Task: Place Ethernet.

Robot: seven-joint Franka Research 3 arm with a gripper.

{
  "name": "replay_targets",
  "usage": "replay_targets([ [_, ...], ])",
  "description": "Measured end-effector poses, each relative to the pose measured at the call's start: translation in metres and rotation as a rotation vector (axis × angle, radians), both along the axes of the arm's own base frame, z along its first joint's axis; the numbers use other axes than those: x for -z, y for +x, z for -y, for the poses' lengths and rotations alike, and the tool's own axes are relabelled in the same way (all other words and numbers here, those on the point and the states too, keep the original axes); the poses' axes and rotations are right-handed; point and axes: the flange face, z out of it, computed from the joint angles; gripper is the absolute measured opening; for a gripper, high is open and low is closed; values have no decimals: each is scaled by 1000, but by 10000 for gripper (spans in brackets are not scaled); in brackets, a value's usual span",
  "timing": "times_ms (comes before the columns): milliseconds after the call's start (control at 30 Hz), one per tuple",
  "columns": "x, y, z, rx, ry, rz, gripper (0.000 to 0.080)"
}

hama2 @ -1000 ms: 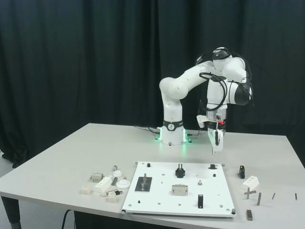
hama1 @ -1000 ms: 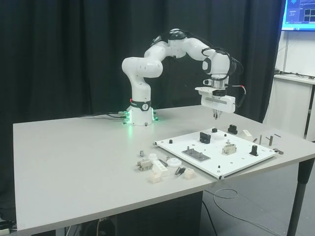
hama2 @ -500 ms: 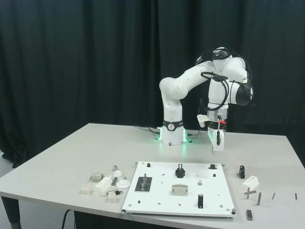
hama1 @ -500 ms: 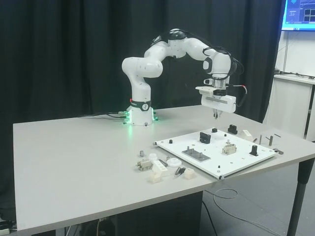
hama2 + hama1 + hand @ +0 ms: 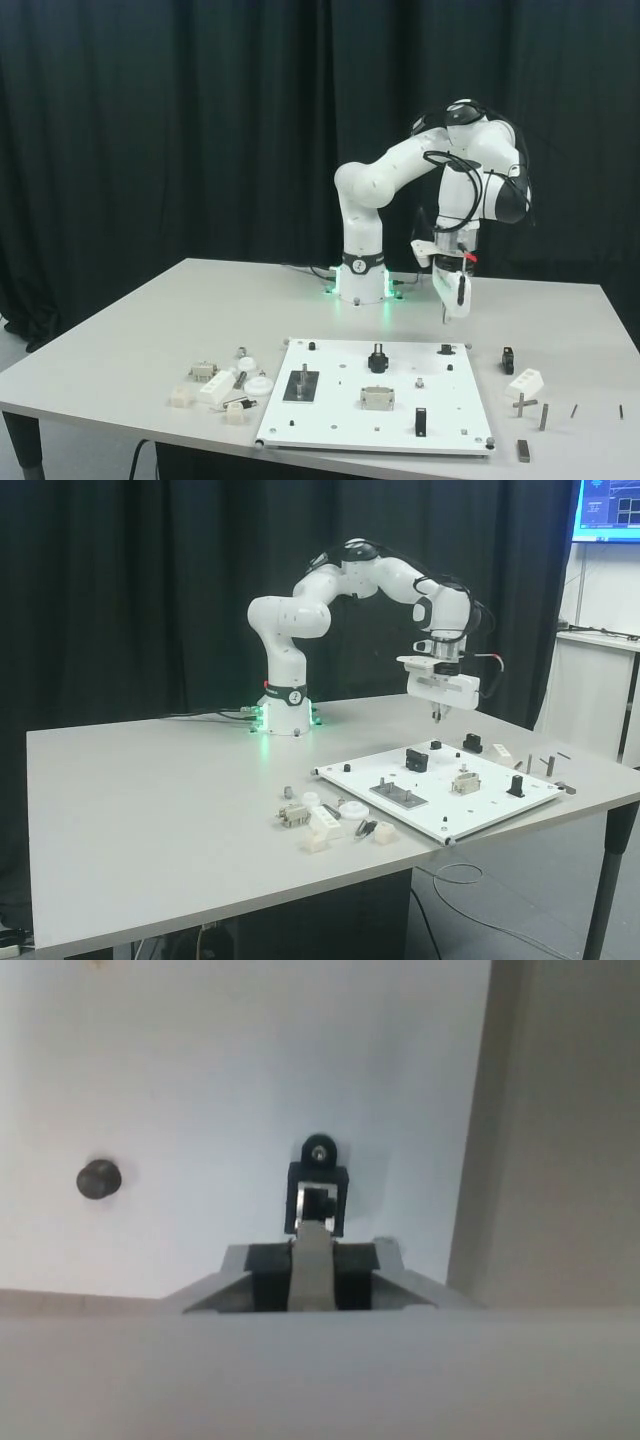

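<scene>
My gripper (image 5: 312,1238) hangs above the far corner of the white board (image 5: 220,1070), its fingers shut on a thin grey piece, the Ethernet plug (image 5: 312,1260). Straight below the tips sits a small black socket (image 5: 317,1198) with a round knob behind it. In the first room view the gripper (image 5: 437,717) hovers a short way over that socket (image 5: 436,745). The second room view shows the gripper (image 5: 445,317) above the same socket (image 5: 446,349), not touching it.
A black peg (image 5: 98,1179) stands on the board beside the socket. The board (image 5: 330,410) carries several mounted fixtures. Loose white and grey parts (image 5: 225,385) lie beside it on one side, small pieces (image 5: 525,382) on the other. The board's edge and grey table (image 5: 560,1160) lie close by.
The gripper has risen slightly over the socket. Its fingers stay shut, and nothing on the board or table has moved.
</scene>
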Motion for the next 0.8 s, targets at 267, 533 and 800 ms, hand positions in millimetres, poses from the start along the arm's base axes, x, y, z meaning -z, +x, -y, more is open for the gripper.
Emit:
replay_targets([
  [267,0,3,6,-181,-55,-3,79],
  [533,-2,11,26,-370,-117,-7,79],
  [800,-3,23,62,-492,-177,-14,79],
])
